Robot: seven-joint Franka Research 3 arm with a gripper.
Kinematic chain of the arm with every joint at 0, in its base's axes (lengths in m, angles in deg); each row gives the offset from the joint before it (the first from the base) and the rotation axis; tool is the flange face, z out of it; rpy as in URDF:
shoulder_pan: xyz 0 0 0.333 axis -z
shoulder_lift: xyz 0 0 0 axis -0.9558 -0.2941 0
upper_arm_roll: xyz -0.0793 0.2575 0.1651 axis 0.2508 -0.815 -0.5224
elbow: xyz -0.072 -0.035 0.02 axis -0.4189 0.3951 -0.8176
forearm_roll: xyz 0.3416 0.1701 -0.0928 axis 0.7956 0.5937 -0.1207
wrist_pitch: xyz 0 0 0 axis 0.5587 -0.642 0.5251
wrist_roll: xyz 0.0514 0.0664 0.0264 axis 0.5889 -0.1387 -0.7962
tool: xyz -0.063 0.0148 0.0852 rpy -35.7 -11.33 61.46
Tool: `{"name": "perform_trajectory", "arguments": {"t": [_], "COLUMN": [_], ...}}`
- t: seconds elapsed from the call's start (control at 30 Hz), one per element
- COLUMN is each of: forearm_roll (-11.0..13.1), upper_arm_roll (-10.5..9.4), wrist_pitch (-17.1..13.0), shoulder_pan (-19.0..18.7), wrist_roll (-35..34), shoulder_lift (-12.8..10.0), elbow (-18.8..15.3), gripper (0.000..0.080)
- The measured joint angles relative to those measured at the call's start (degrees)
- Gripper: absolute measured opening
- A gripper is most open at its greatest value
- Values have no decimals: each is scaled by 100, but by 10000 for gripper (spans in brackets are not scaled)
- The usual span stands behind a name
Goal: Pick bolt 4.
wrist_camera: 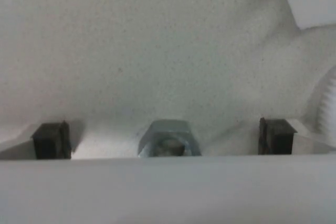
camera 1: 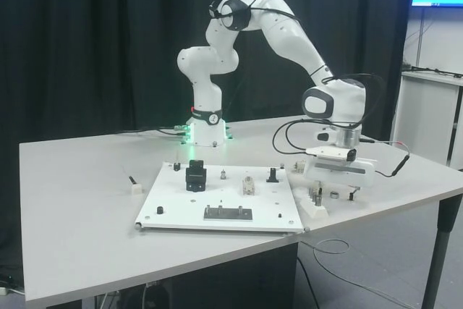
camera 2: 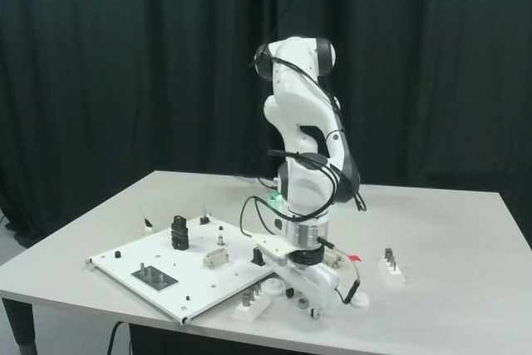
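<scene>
In the wrist view a grey hex-headed bolt (wrist_camera: 169, 136) stands on a white surface, midway between my two black fingertips (wrist_camera: 50, 140). My gripper (wrist_camera: 163, 138) is open, with a wide gap on either side of the bolt and neither finger touching it. The first room view shows the gripper (camera 1: 335, 193) lowered to the table at the near right, just beside a white bolt holder (camera 1: 315, 208) with several upright bolts. In the second room view the gripper (camera 2: 303, 302) hangs low beside the same holder (camera 2: 252, 303).
A white board (camera 1: 173, 211) carrying black and grey fixtures lies left of the gripper. Another small white holder (camera 2: 389, 268) stands further along the table. A small white block (camera 1: 134, 188) sits at the far left. Cables trail from my wrist.
</scene>
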Motion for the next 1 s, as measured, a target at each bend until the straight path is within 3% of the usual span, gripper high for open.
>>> {"name": "perform_trajectory", "arguments": {"t": [0.27, 0.3, 0.43, 0.47, 0.7, 0.77, 1.0], "forearm_roll": [0, 0, 1, 1, 1, 1, 1], "upper_arm_roll": [-1, -1, -2, -2, -3, -2, 2], "wrist_pitch": [5, 9, 27, 32, 65, 73, 76], "shoulder_pan": [-15, -19, -32, -35, -42, -42, -39], "wrist_roll": [32, 45, 76, 80, 136, 158, 213], "shoulder_lift": [-1, -1, 0, 0, 3, 4, 7], "elbow": [0, -1, -1, -1, -2, -2, -2], "gripper": [800, 664, 664, 522, 522, 243, 244]}}
